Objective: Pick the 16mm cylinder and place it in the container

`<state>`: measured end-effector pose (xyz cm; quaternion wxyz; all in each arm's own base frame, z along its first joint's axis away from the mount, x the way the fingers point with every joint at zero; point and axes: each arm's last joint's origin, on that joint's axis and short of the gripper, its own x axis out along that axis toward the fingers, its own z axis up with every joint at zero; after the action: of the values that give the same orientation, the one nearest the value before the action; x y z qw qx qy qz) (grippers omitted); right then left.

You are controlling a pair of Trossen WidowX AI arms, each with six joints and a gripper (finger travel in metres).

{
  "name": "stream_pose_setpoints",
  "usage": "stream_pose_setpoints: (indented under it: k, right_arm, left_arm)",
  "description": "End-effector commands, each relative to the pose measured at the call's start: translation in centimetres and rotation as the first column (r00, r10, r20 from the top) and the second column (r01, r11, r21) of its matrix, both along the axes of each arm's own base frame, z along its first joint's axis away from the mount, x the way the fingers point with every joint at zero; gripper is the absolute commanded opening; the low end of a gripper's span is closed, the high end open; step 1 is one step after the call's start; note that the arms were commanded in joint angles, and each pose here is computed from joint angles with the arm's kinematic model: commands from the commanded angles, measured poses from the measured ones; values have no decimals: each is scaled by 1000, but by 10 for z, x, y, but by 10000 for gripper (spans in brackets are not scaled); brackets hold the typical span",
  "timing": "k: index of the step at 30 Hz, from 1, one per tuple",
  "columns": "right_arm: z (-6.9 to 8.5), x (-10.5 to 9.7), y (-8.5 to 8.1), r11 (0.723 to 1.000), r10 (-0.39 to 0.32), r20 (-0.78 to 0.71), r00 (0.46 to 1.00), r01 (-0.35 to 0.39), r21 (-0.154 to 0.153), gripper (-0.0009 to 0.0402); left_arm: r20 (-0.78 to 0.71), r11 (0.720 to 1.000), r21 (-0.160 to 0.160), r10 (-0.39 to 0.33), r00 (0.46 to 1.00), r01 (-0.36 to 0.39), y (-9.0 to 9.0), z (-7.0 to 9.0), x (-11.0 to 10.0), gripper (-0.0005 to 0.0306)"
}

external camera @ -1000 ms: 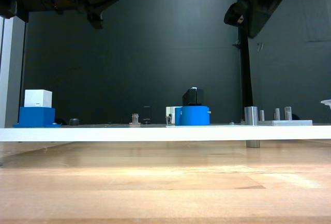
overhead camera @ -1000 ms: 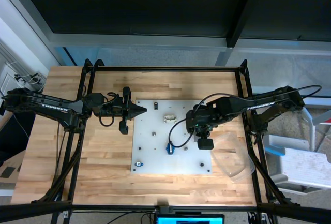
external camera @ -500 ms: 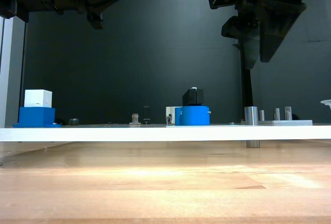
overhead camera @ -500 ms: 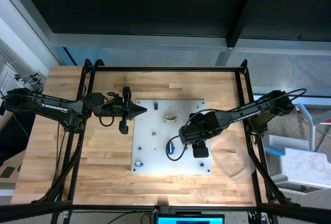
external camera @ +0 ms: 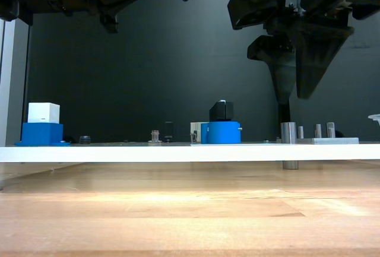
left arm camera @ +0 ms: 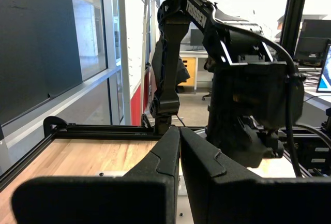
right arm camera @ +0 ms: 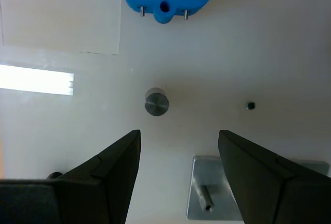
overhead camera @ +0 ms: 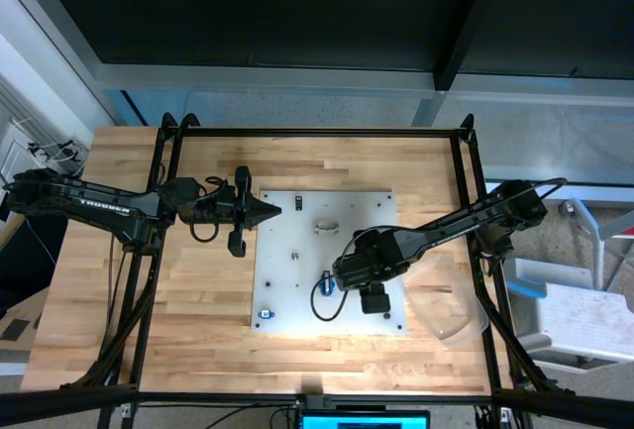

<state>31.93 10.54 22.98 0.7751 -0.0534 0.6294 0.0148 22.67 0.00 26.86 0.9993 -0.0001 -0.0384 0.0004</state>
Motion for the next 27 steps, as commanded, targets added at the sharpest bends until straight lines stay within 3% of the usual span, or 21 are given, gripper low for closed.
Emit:
stream_pose_setpoints:
  k: [1,14,27]
  right_arm:
    - [-5,3,2,1000,6,-2,1000,-6,6,208]
    - [-17,11,7,999,14,-8,1000,-14,29,208]
    - [-27,15,8,999,24,-10,1000,-24,27,208]
  left_arm:
    - [0,1000,0,0,1000,0,0,0,0,0]
    - [0,1000,0,0,1000,0,0,0,0,0]
    - [0,1000,0,0,1000,0,0,0,0,0]
